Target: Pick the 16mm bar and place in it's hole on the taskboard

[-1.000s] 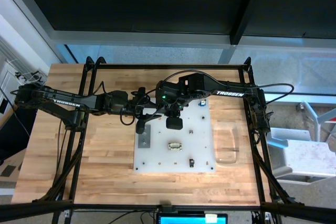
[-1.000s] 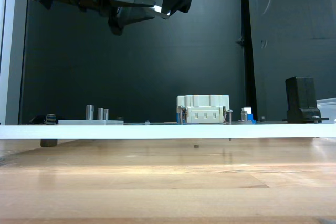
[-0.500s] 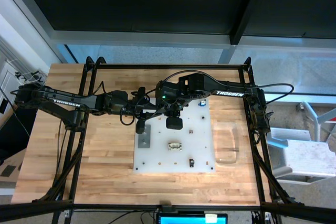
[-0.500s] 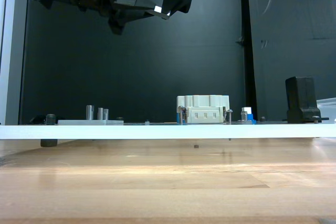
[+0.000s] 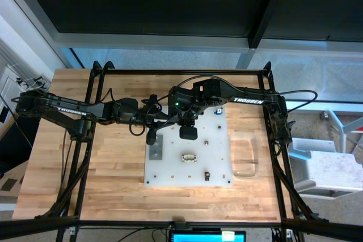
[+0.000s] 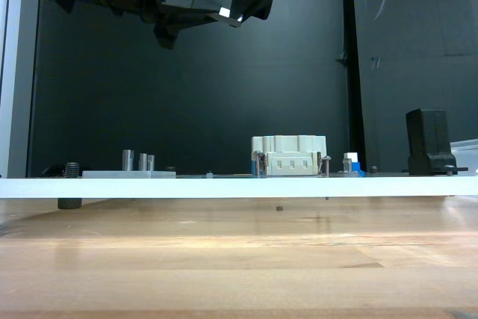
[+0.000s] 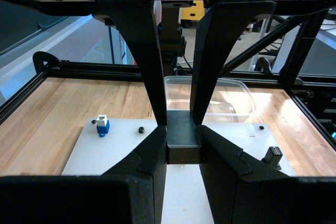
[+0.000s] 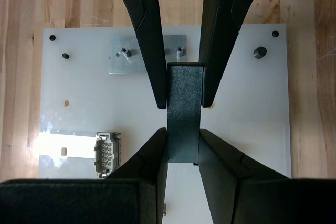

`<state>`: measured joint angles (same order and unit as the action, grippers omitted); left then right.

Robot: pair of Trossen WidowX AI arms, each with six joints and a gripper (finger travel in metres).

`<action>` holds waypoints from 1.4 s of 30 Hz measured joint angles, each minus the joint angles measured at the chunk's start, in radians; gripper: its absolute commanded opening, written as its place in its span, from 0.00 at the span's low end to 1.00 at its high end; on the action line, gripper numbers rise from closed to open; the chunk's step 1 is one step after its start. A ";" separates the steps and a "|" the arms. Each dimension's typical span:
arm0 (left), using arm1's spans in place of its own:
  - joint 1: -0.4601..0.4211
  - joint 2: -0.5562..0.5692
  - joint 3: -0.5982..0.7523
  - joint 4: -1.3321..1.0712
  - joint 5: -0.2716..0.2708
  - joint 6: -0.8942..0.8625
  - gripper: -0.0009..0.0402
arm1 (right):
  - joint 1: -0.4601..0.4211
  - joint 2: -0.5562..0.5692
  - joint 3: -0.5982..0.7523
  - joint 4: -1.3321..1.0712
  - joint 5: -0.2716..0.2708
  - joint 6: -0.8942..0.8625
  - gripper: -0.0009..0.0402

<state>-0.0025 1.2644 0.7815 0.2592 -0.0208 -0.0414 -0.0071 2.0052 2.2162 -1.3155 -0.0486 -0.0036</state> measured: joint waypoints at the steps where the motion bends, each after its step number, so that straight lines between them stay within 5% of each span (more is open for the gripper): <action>1: 0.000 0.000 0.000 0.001 0.001 0.000 0.03 | 0.000 0.000 0.000 0.000 -0.001 0.000 0.23; 7: 0.000 0.000 -0.001 0.011 -0.002 -0.001 0.03 | 0.000 -0.005 0.000 0.011 -0.008 -0.002 0.53; 11: 0.000 0.000 -0.001 0.013 -0.003 -0.001 0.02 | 0.001 -0.029 0.000 0.007 -0.008 -0.002 0.64; 18: 0.000 0.000 -0.001 0.038 -0.007 -0.001 0.02 | 0.009 -0.152 -0.103 0.066 0.027 0.029 0.63; 34: 0.002 0.000 -0.001 0.204 -0.070 0.003 0.08 | 0.017 -0.549 -0.693 0.750 0.136 0.071 0.60; 42: 0.003 0.000 -0.001 0.275 -0.078 0.005 0.12 | 0.018 -0.694 -0.960 1.115 0.136 0.101 0.60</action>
<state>0.0002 1.2644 0.7803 0.5343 -0.0990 -0.0364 0.0113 1.3109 1.2564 -0.2005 0.0872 0.0978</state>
